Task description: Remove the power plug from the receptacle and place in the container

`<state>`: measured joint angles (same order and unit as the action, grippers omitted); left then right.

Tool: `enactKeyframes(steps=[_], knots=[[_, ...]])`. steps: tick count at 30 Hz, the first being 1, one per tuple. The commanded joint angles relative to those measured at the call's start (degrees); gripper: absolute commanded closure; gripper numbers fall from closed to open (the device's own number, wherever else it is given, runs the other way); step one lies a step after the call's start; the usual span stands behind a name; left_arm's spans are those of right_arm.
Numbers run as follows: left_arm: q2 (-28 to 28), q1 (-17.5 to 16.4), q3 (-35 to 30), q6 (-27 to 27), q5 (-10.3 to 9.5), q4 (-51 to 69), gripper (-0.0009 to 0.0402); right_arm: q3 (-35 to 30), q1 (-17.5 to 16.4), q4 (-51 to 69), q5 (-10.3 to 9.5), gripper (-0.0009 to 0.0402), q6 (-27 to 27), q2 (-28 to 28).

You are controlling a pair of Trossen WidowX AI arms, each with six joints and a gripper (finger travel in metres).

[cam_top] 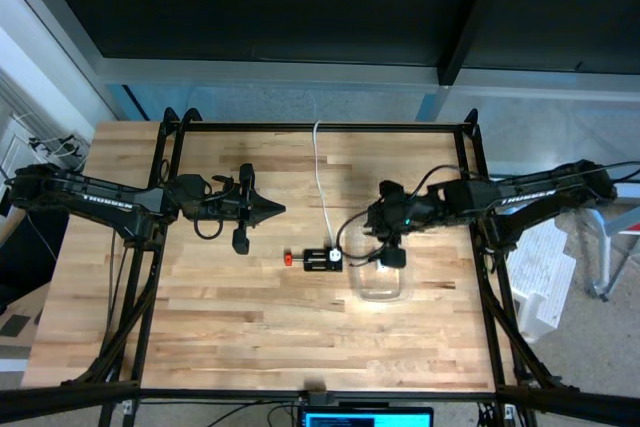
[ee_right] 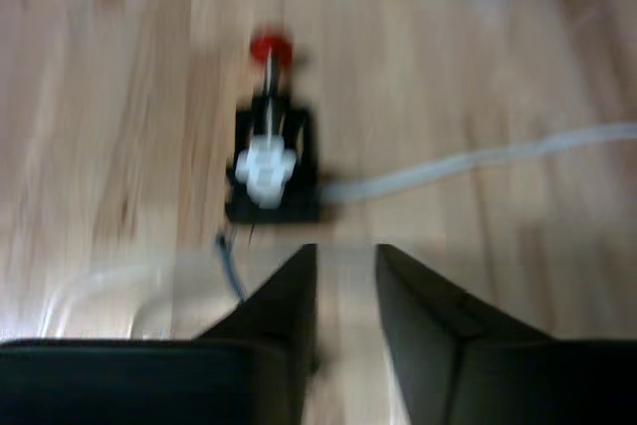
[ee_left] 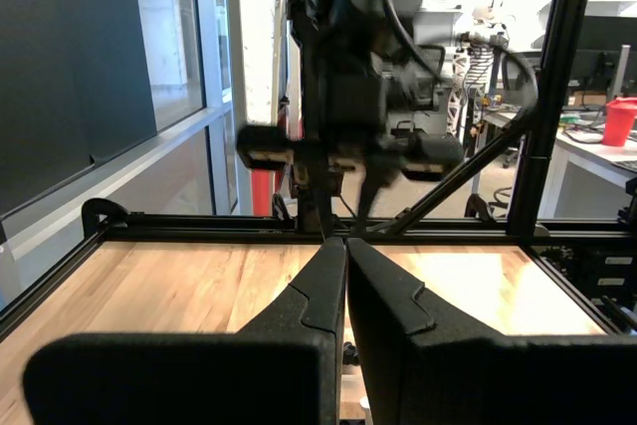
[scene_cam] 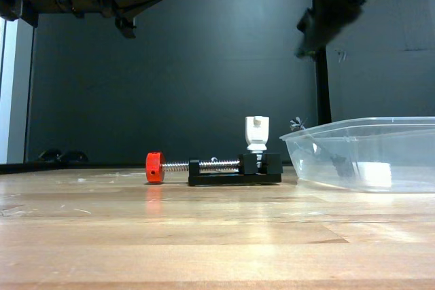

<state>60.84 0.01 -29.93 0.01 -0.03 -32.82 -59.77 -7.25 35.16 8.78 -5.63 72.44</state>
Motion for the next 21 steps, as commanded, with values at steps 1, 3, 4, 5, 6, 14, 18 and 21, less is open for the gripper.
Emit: enactKeyframes(steps=[1,3,4,5,6,14,18,21], knots=[[0.02,0.0,-0.02,0.0,0.0,-0.02,0.0393,1.03,1.7,-5.6,-4.13,0.0398,2.21,-2.23],[0.02,-0.02,-0.02,0.0,0.0,-0.04,0.0393,2.32,3.02,-10.25,-6.25,0.0387,2.54,-3.45],[0.02,-0.02,-0.02,0.0,0.0,-0.02,0.0393,3.19,3.78,-12.81,-6.91,0.0384,2.54,-4.04],[0.02,0.0,-0.02,0.0,0.0,-0.02,0.0393,4.11,4.52,-15.32,-7.04,0.0384,2.54,-4.57],[0.02,0.0,-0.02,0.0,0.0,-0.04,0.0393,4.98,5.16,-17.64,-7.04,0.0386,2.62,-5.09],[0.02,0.0,-0.02,0.0,0.0,-0.04,0.0393,11.41,6.36,-35.69,-7.06,0.0394,3.17,-8.87],[0.02,0.0,-0.02,-0.02,0.0,-0.02,0.0393,14.47,6.36,-42.64,-6.99,0.0393,3.61,-10.19],[0.02,0.0,-0.02,0.0,0.0,-0.04,0.0393,17.16,6.38,-47.84,-6.88,0.0393,4.15,-10.86]])
